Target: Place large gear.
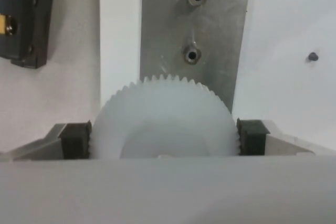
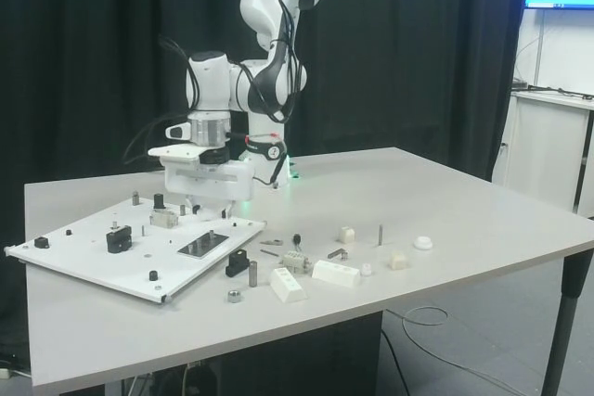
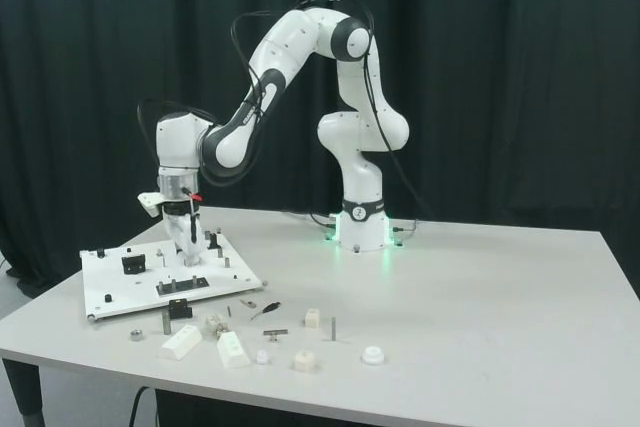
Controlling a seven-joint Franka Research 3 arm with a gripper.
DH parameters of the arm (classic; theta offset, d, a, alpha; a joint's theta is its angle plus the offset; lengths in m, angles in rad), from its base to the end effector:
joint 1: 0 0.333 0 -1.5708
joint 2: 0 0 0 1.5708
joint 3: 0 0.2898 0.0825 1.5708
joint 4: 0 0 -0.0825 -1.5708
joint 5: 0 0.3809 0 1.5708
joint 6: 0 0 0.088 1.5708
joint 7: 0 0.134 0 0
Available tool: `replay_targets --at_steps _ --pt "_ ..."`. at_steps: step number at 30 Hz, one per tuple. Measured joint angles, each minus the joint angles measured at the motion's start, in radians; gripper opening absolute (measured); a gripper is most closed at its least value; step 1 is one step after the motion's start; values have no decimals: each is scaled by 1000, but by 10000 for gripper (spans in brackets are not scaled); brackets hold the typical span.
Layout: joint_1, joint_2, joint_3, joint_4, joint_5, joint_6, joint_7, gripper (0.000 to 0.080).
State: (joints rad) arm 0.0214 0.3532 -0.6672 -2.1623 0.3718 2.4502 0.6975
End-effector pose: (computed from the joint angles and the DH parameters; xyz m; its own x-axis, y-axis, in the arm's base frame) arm 0.4445 -0.3369 0.2181 -0.0247 -0.9997 0.0068 -0.9988 0.0244 -0.0429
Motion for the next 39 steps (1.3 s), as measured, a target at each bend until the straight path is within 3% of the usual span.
replay_targets --at_steps 11,39 --pt "0 -10 -4 8 -29 -18 21 596" --pt "7 -10 -4 11 -30 -19 23 596"
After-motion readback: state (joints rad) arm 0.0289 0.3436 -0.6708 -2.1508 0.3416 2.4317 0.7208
